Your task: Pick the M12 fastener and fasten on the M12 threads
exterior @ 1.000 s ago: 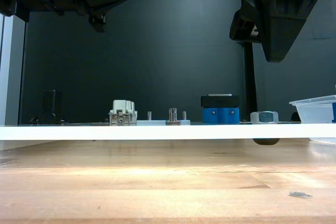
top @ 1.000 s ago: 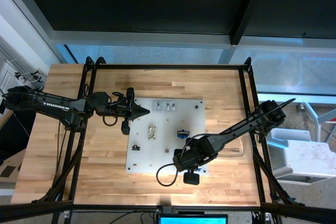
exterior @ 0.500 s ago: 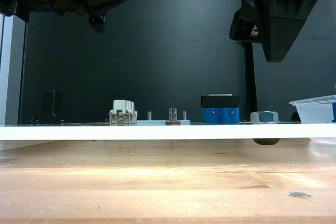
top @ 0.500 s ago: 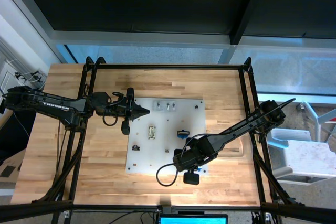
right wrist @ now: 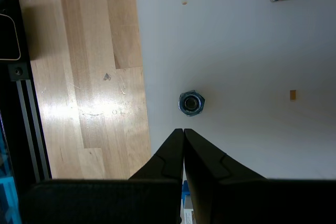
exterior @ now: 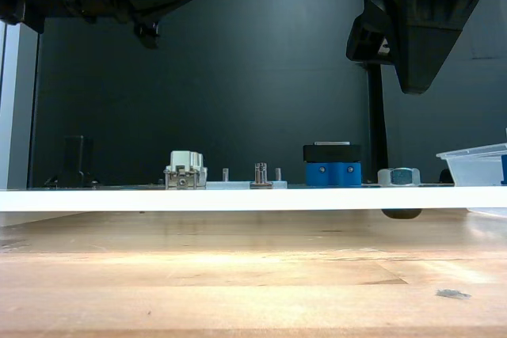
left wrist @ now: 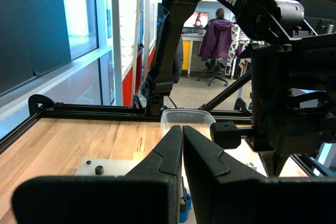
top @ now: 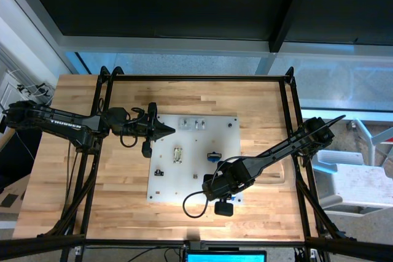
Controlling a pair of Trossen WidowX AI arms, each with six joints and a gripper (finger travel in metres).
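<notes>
Right wrist view: right gripper (right wrist: 183,129) pinched together, empty, hovering over white board (right wrist: 236,51) just beside M12 fastener (right wrist: 184,103), seated low over M12 threads (right wrist: 191,103), ribs hidden. Left gripper (left wrist: 182,128) likewise closed on nothing, raised above board's far left edge.

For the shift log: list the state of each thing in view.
Small silver metal nut: seemingly run down on its dark threaded stud, ungripped.
Right tool, black: shut, empty, hanging above nut.
Left tool, black: shut, empty, aloft at far left of white board.
Clear plastic tray: upright, nut not inside.
</notes>
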